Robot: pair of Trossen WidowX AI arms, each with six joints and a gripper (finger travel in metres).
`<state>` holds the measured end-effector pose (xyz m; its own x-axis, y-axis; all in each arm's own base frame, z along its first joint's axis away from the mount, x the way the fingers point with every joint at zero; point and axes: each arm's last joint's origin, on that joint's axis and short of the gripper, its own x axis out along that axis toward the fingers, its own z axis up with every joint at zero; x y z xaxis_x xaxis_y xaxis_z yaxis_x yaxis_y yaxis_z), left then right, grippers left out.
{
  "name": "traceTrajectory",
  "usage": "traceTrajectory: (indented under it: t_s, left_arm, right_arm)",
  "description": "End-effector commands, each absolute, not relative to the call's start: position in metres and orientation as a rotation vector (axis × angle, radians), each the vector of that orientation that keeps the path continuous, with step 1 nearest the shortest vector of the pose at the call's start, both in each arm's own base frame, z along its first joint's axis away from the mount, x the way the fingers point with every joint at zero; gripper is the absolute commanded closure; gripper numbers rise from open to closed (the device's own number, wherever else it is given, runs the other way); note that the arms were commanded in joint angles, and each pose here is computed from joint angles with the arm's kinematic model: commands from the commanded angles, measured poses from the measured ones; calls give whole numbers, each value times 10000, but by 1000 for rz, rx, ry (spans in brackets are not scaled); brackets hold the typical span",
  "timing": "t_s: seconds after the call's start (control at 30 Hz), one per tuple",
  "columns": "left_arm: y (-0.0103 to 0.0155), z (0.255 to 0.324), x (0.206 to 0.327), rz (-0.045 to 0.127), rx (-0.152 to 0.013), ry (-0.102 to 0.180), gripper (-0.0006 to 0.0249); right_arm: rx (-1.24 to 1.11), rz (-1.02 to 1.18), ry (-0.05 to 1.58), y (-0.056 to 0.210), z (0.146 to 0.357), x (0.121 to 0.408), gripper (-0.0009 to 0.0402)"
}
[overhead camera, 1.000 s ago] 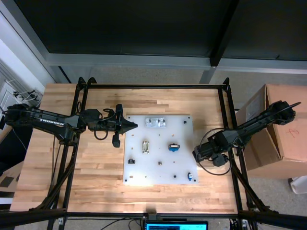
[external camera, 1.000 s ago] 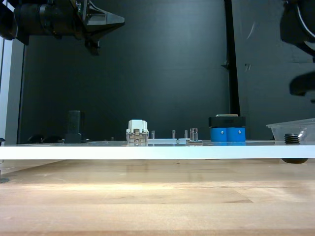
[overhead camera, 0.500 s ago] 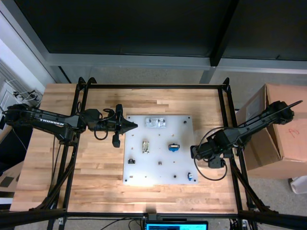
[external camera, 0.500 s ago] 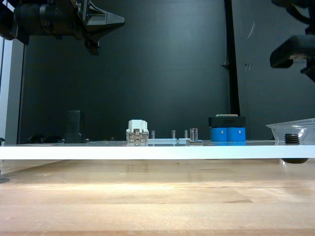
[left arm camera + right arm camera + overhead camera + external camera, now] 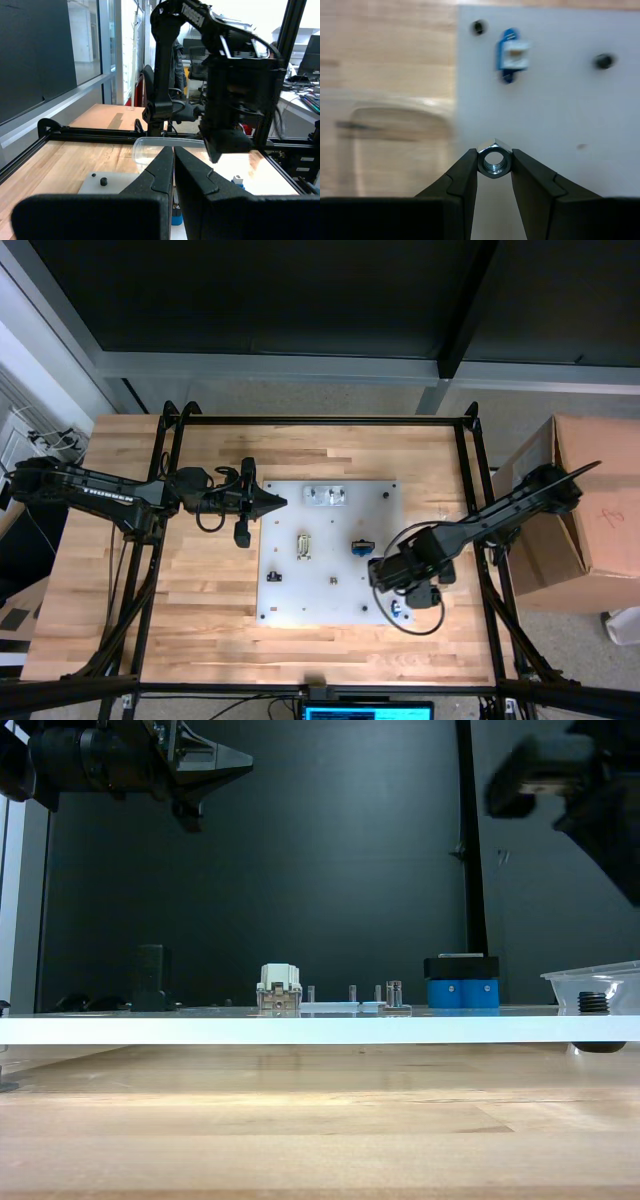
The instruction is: Pick the M12 nut and place it on its threads and fasten
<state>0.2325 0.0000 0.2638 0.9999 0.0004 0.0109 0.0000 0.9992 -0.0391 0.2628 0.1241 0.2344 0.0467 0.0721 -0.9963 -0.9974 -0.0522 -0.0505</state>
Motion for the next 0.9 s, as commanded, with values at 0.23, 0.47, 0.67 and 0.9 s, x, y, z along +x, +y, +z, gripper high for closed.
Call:
traceTrajectory:
  t_s: [0.23,0.47,0.67,0.9]
  left_arm:
    - [0,2637,2326,0,-39,-11,243]
    - [0,2637,2326,0,-39,-11,243]
    - [0,2637,2326,0,-39,-11,243]
    - [0,2637,2326,0,-39,-11,243]
  right_arm:
    - [-1234,1260,1086,1509,2255,3045,311]
    - [-1249,1279,1080,1682,2156,3233,311]
    - [-1263,1283,1064,1816,2071,3370,311]
    - [-1281,1270,1082,1825,1999,3398,310]
